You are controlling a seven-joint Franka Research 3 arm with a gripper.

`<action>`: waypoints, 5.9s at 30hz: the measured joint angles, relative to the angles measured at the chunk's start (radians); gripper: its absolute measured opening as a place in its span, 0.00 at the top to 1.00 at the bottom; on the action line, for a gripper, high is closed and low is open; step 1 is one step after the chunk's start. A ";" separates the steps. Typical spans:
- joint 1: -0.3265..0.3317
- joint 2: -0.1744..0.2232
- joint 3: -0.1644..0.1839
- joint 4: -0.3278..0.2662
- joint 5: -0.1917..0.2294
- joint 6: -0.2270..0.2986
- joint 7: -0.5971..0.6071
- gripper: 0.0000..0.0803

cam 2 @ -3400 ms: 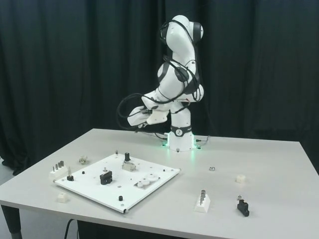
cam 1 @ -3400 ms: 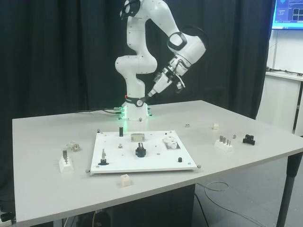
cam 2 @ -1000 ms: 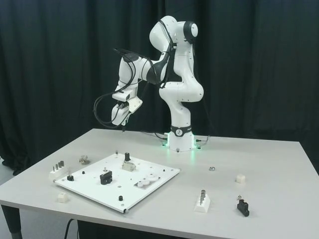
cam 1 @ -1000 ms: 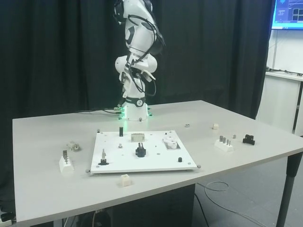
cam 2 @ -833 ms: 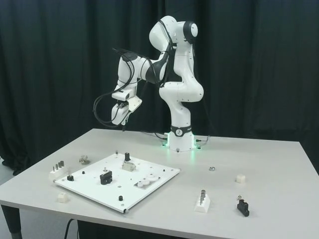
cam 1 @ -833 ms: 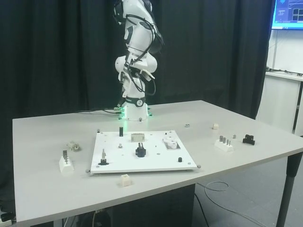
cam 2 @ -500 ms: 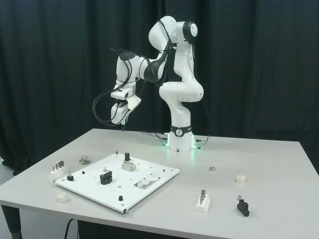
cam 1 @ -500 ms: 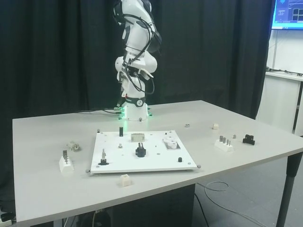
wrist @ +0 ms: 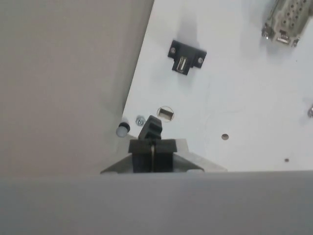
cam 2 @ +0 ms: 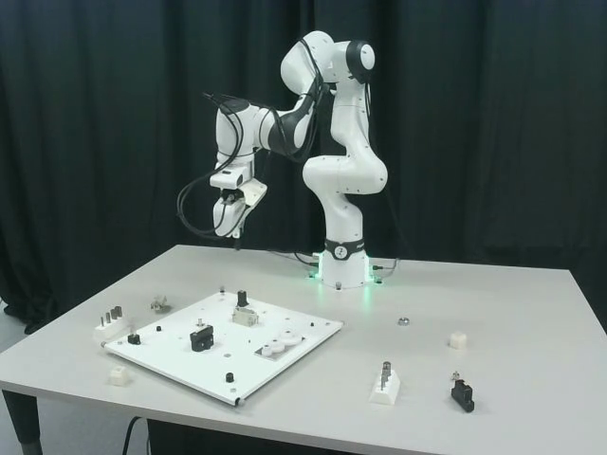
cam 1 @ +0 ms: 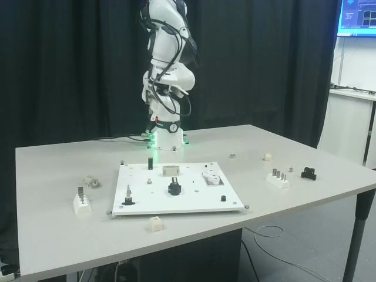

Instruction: Insert USB.

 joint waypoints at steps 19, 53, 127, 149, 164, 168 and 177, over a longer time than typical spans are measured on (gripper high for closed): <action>0.000 0.053 -0.024 0.000 0.069 0.081 -0.094 0.99; 0.000 0.192 -0.094 0.000 0.207 0.228 -0.293 0.99; 0.000 0.266 -0.163 -0.018 0.363 0.217 -0.459 0.99; 0.000 0.267 -0.163 -0.018 0.379 0.218 -0.500 0.99; 0.000 0.267 -0.166 -0.015 0.379 0.228 -0.514 0.99; 0.000 0.267 -0.166 -0.016 0.379 0.228 -0.517 0.99; 0.000 0.270 -0.167 -0.016 0.379 0.229 -0.521 0.99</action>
